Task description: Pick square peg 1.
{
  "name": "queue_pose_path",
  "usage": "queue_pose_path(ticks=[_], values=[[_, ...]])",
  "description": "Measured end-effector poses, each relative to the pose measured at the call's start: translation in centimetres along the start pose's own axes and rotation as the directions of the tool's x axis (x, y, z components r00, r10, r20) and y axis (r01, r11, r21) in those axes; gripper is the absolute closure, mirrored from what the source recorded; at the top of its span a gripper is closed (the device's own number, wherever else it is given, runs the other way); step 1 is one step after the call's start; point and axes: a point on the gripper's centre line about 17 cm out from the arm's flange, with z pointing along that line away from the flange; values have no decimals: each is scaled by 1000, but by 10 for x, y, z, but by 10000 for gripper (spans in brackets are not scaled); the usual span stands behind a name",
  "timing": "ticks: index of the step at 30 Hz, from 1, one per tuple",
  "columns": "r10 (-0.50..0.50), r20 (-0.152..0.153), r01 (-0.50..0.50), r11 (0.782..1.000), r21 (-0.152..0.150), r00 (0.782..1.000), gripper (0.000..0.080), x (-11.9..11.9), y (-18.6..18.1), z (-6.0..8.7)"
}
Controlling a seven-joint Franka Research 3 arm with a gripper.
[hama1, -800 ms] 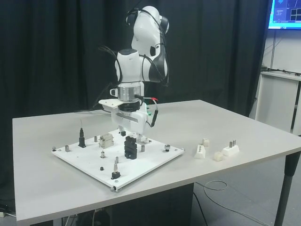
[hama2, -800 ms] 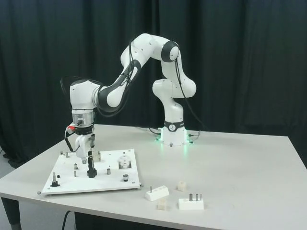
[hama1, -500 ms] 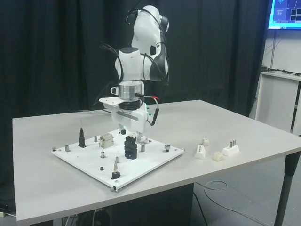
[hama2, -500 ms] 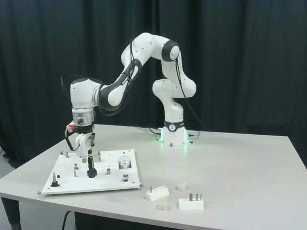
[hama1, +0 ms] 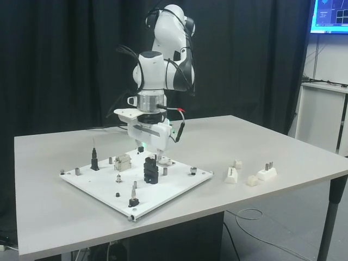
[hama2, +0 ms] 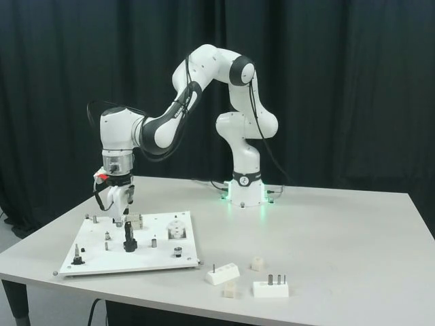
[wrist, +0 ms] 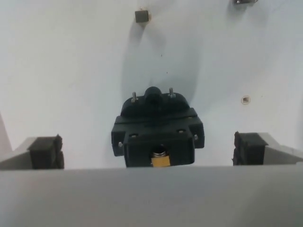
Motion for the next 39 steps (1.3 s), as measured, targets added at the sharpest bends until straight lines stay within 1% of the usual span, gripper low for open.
queue_pose_path(ticks=[9, 21, 27, 33, 39], values=[[-26, -29, 25, 999, -23, 999, 3, 7, 5, -7], [-91, -89, 86, 994, -63, 992, 3, 22, 11, -20], [-120, -119, 112, 991, -76, 986, 3, 29, 12, -28], [-139, -135, 128, 988, -85, 981, 3, 33, 13, -34], [-149, -141, 138, 987, -86, 979, 3, 35, 13, -37]])
